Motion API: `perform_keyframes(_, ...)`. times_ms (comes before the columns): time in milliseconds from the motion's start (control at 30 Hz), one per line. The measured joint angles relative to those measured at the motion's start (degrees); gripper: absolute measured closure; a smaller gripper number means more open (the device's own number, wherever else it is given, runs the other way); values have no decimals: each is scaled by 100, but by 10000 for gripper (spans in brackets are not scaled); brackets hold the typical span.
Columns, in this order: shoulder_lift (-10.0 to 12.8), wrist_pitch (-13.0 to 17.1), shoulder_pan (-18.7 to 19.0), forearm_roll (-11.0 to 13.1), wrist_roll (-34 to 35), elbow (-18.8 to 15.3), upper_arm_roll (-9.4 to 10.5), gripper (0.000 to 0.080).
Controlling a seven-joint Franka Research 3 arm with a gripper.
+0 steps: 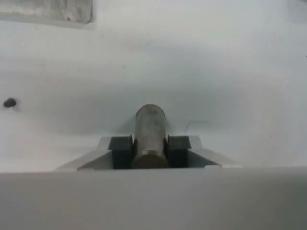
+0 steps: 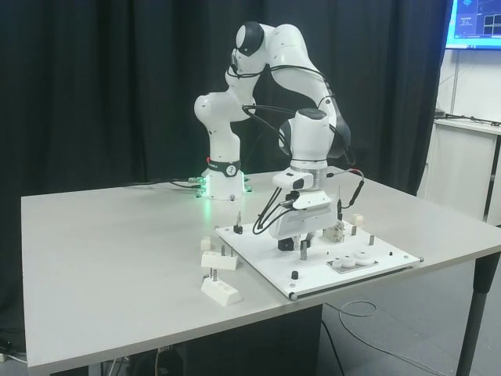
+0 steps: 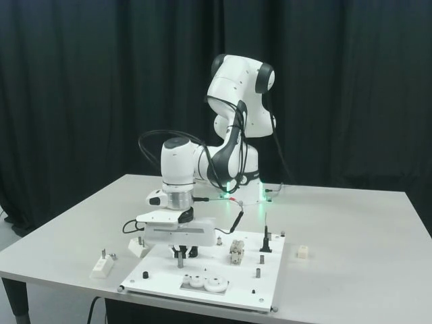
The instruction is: Insert round peg 4.
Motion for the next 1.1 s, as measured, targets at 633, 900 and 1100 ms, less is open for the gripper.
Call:
perform_keyframes(633,14,156,0,0,0,-28,25,412)
perform_keyframes(900,21,156,0,-1,0,-29,25,115)
perform_keyframes(1100,21,156,0,-32,0,-28,33,20)
